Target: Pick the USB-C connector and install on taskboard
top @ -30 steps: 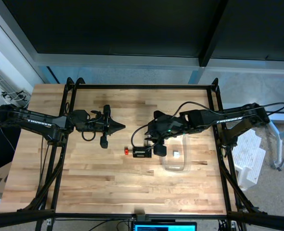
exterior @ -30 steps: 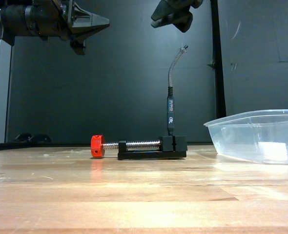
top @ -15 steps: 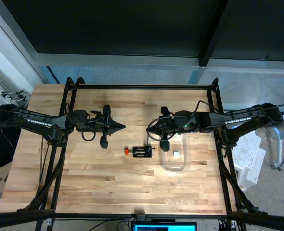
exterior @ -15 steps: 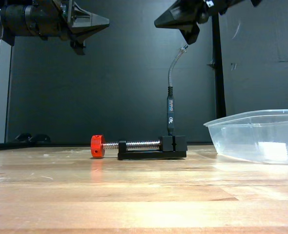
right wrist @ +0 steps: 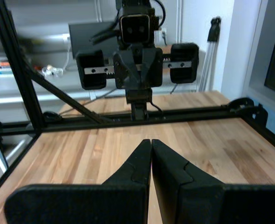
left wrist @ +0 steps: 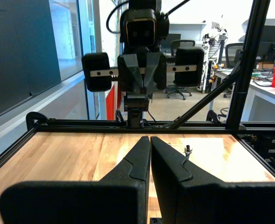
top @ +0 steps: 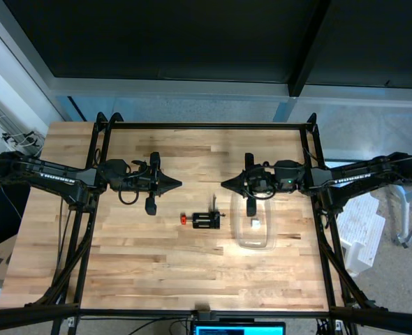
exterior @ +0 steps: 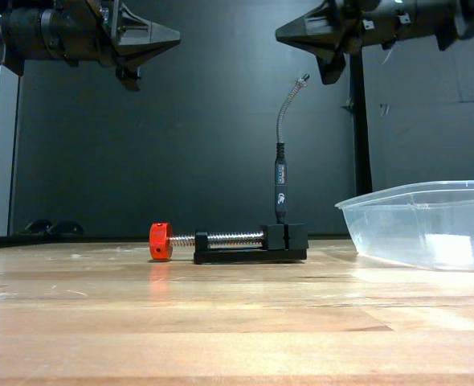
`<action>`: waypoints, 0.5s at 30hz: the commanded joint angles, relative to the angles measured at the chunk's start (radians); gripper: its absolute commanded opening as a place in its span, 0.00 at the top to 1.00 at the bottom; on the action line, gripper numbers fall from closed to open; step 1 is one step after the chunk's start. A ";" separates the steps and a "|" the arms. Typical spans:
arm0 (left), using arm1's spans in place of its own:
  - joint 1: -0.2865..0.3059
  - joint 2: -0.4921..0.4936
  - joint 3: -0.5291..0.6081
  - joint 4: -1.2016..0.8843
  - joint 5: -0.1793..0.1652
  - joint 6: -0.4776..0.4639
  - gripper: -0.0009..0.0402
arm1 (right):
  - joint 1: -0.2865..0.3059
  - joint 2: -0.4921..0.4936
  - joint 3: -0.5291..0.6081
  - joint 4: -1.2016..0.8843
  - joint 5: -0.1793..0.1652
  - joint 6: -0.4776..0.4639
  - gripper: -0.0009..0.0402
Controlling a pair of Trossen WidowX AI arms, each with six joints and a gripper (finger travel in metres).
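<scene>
High view first: the left hand (top: pixel 174 184) is parked above the desk (top: pixel 143 272) with its fingers pressed together, and the right hand (top: pixel 225 184) is pointed back at it, also pinched shut with nothing held. The taskboard (top: pixel 207 221) is found on the desk below the gap between them, red-orange knob (top: pixel 183 219) at its 9 o'clock end. The USB-C connector (top: pixel 215 204) can just be made out as a thin line rising from the other end. From the right hand it's placed at roughly 7 o'clock, from the left hand at roughly 4 o'clock and farther off, so the right arm is reckoned the nearer one. A clear tray (top: pixel 256 247) is set at the taskboard's 3 o'clock. Low view: the connector is shown standing upright, long axis 12-to-6, base seated in the block and its springy lead curled up toward 1 o'clock. Both hands are held high and well apart from it. Left wrist view: shut, empty fingers (left wrist: pixel 140 156) are seen, with the lead's end just past them. Right wrist view: same deal, fingers (right wrist: pixel 140 158) closed on nothing. So the install looks done. Any touch-up would probably be made straight down that vertical axis by the right arm.
</scene>
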 commanded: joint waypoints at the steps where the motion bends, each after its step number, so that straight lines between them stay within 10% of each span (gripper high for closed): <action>1: 0.000 0.000 0.000 0.000 0.000 0.000 0.98 | -0.002 -0.027 -0.059 0.089 0.002 0.002 0.98; 15: 0.000 0.000 0.000 0.000 0.000 0.000 0.98 | -0.008 -0.060 -0.149 0.185 0.029 -0.021 0.98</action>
